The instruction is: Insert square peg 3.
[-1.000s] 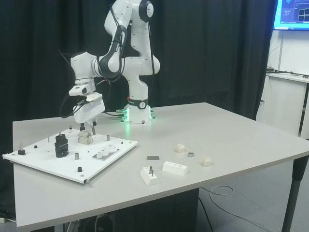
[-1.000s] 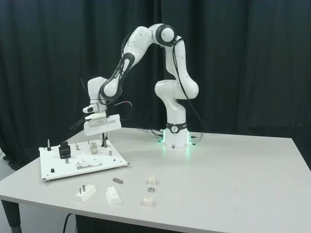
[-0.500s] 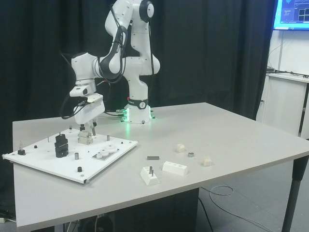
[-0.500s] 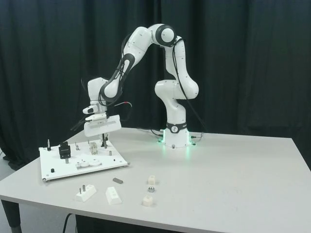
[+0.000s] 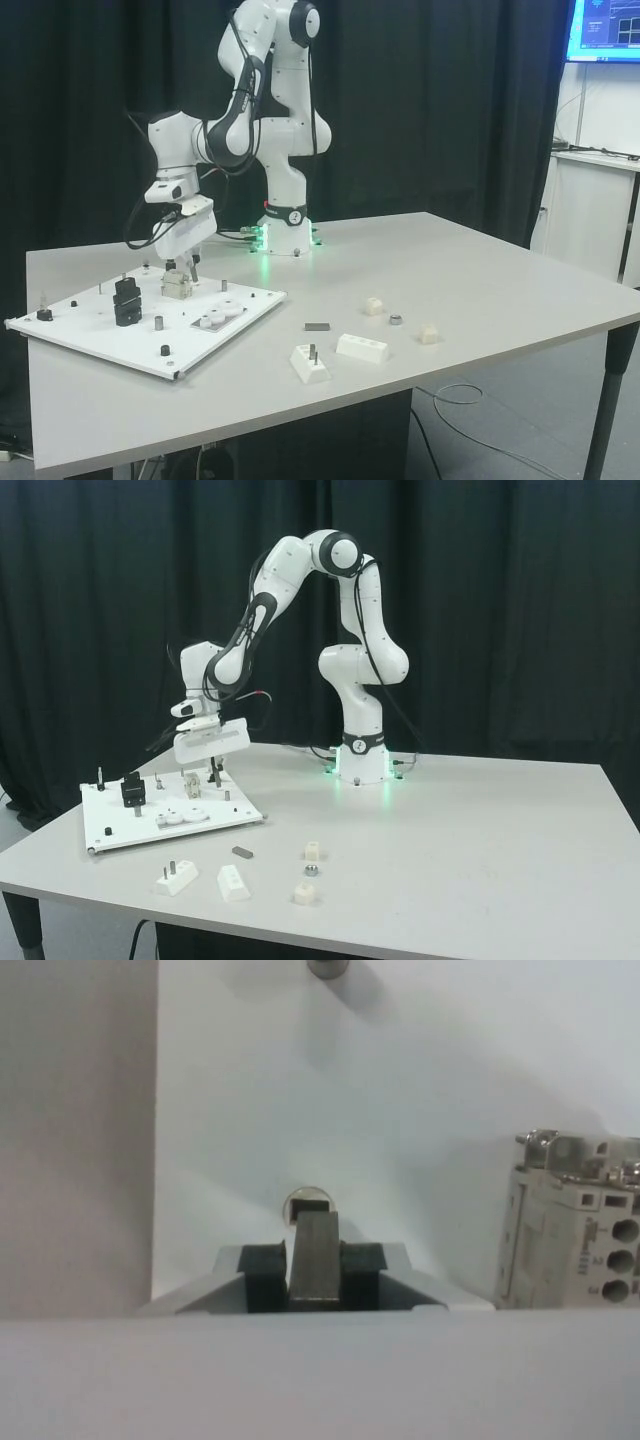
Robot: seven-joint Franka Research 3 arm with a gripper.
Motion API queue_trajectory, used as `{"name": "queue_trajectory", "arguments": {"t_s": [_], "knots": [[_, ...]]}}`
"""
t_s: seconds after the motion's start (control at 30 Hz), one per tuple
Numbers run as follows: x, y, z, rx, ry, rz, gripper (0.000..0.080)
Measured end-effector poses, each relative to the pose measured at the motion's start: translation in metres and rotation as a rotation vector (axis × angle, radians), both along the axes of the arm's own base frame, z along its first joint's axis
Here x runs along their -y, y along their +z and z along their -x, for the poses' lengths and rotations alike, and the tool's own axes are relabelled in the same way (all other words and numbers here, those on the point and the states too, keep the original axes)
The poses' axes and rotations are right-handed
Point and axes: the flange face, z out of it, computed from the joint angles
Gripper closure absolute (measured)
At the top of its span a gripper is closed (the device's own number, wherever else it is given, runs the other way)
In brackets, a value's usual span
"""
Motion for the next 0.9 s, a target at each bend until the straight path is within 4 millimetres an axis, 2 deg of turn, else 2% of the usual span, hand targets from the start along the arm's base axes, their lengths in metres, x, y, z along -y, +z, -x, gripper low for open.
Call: {"name": "queue_trajectory", "arguments": {"t_s": [0.9], "knots": [[-0.0003, -0.0100, 0.0037, 0.013, -0.017, -0.017, 0.0695]]}}
